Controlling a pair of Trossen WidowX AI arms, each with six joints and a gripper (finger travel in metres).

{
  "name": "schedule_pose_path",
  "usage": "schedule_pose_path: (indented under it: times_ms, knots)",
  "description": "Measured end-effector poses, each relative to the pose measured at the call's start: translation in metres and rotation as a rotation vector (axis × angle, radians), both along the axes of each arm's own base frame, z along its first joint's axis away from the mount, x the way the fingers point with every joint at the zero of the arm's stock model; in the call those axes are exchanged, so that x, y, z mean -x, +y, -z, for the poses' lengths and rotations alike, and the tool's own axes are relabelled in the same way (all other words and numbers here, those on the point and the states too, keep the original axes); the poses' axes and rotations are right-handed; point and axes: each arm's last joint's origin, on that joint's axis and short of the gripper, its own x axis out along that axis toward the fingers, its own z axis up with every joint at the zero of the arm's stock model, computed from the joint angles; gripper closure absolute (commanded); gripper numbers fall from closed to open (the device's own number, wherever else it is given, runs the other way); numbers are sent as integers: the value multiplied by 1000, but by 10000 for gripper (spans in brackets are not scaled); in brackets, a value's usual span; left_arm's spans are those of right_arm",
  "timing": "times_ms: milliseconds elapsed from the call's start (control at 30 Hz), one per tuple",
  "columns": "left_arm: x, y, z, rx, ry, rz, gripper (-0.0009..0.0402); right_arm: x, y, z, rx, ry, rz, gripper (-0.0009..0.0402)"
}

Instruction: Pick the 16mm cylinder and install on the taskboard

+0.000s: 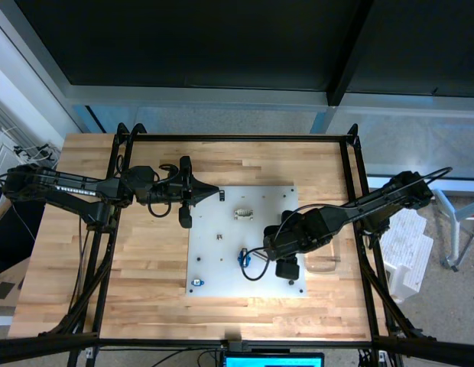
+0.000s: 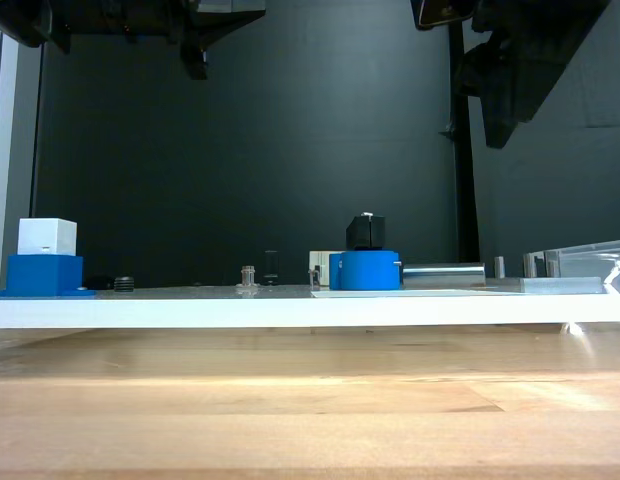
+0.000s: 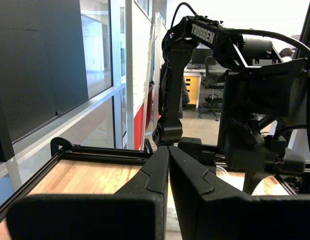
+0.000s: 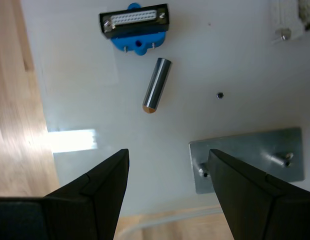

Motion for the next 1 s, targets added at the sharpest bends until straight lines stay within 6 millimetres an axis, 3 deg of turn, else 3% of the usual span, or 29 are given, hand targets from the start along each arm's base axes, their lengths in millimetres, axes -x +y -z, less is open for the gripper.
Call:
schedule_pose_path:
  times_ms: [667,1000]
  knots:
    - [0,0,0,0,0,0,393,-43,13,55,0,3,101,173]
    - [0,0,0,0,0,0,393,-56,20,72,2,33,102,173]
